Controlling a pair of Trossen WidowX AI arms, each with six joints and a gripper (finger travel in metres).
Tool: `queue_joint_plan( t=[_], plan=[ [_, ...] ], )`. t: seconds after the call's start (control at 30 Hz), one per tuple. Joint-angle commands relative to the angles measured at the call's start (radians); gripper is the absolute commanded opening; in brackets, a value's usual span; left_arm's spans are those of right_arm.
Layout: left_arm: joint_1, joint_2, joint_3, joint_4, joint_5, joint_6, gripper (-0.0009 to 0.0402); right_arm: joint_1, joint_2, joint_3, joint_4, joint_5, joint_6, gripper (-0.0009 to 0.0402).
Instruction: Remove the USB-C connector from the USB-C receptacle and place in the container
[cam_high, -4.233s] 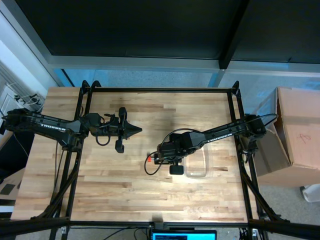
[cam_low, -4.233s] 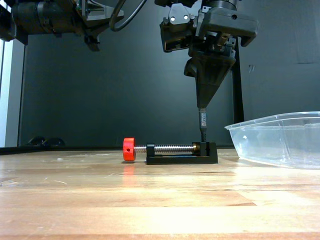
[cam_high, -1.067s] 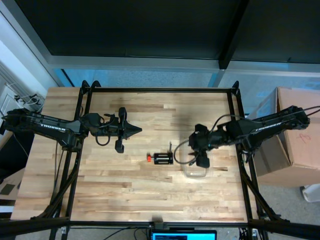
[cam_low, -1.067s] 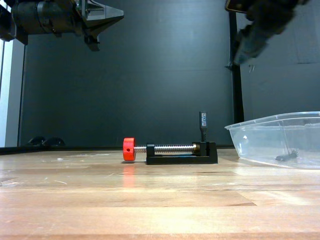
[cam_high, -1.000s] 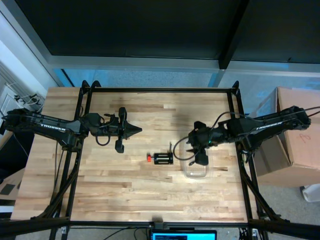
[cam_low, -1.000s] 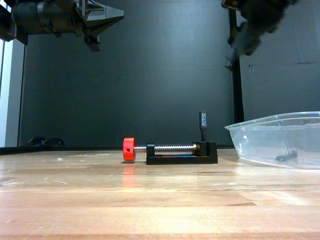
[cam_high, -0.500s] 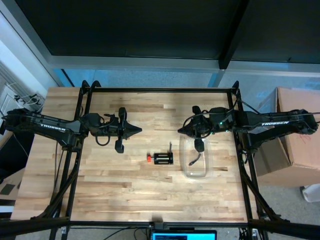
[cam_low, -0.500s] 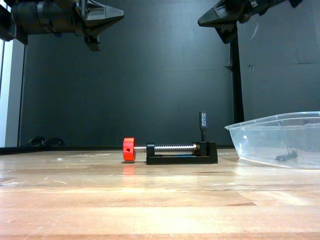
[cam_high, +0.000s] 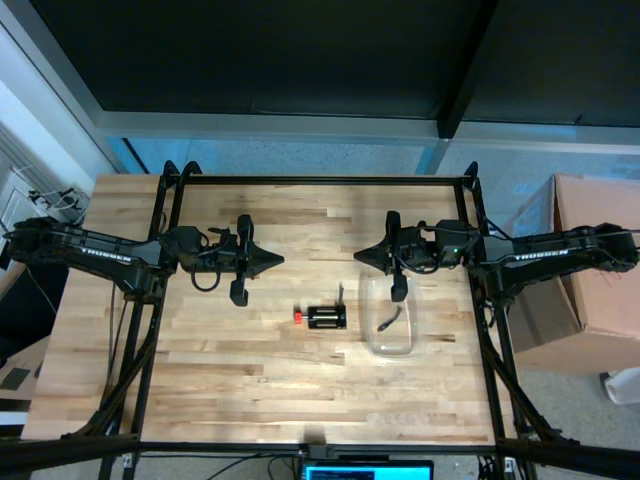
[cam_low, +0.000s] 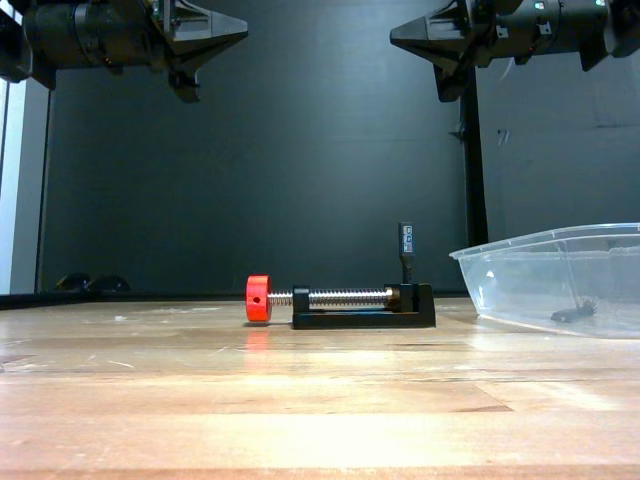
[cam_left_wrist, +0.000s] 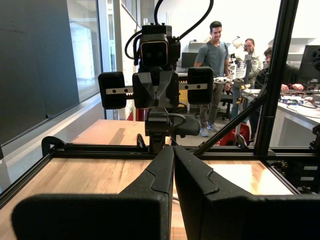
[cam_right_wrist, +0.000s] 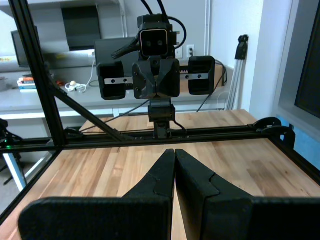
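The USB-C connector (cam_high: 389, 319) lay loose in the container (cam_high: 412, 342) near my raised right claw (cam_high: 360, 253); my left claw (cam_high: 278, 260) hung well apart leftward, both closed, empty.

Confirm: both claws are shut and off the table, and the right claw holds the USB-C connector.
Not quite: the right claw holds nothing; the high view shows the USB-C connector lying free in the container. Both claws, left claw included, are shut and raised.

Left end effector (cam_left_wrist: 173, 149), fingers together, opposite right end effector (cam_left_wrist: 156, 90)
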Motion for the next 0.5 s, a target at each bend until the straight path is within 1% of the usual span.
queue_joint_plan(
  t=[0.03, 0.1, 0.5],
  plan=[
    [0.0, 0.0, 0.0, 0.0, 0.0, 0.0, 0.0, -0.002, 0.001, -0.018, 0.034, -0.007, 0.0, 0.0],
    [0.0, 0.0, 0.0, 0.0, 0.0, 0.0, 0.0, -0.002, 0.001, -0.029, 0.063, -0.024, 0.001, 0.0],
    [0.0, 0.0, 0.0, 0.0, 0.0, 0.0, 0.0, -0.006, 0.001, -0.043, 0.09, -0.031, 0.01, 0.0]
  ],
)
